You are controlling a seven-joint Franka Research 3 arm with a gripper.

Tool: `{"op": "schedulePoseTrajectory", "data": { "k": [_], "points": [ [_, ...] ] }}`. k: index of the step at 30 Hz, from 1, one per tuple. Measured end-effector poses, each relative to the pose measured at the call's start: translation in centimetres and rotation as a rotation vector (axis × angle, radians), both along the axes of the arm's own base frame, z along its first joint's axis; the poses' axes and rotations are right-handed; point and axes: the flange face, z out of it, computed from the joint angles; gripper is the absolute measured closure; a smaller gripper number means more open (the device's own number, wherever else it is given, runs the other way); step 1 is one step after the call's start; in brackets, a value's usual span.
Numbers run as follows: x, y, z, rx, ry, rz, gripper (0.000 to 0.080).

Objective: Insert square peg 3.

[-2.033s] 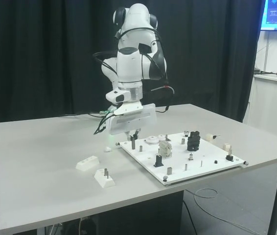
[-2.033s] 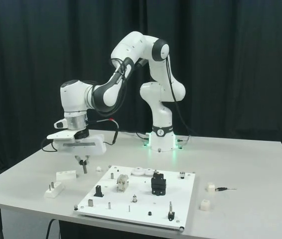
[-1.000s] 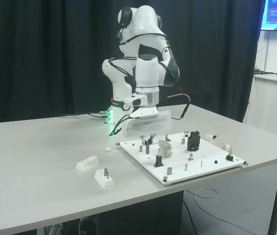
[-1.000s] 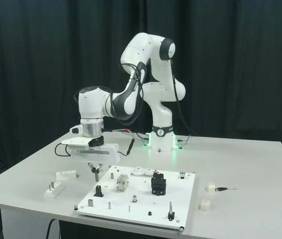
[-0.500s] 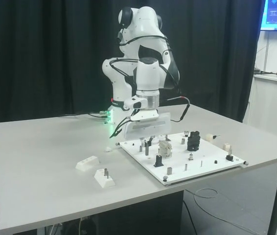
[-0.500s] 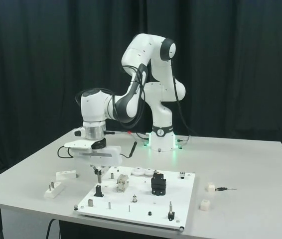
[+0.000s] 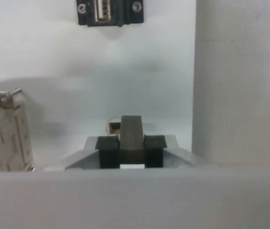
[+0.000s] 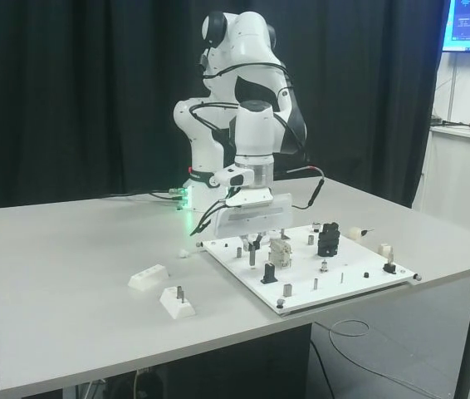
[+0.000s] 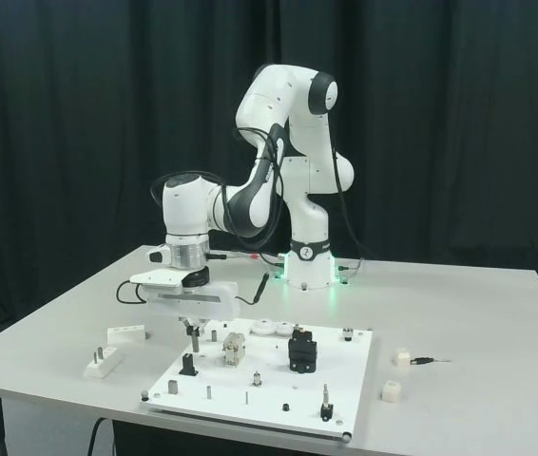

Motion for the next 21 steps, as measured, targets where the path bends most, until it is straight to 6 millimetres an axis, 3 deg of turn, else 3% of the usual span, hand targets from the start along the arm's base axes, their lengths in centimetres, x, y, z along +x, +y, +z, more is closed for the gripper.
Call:
{"op": "schedulePoseTrajectory", "data": {
  "k": [21],
  "points": [
    [-1.4, 0.8, -0.5, -0.002, -0.014, -0.032, 0.0696]
  ]
}}
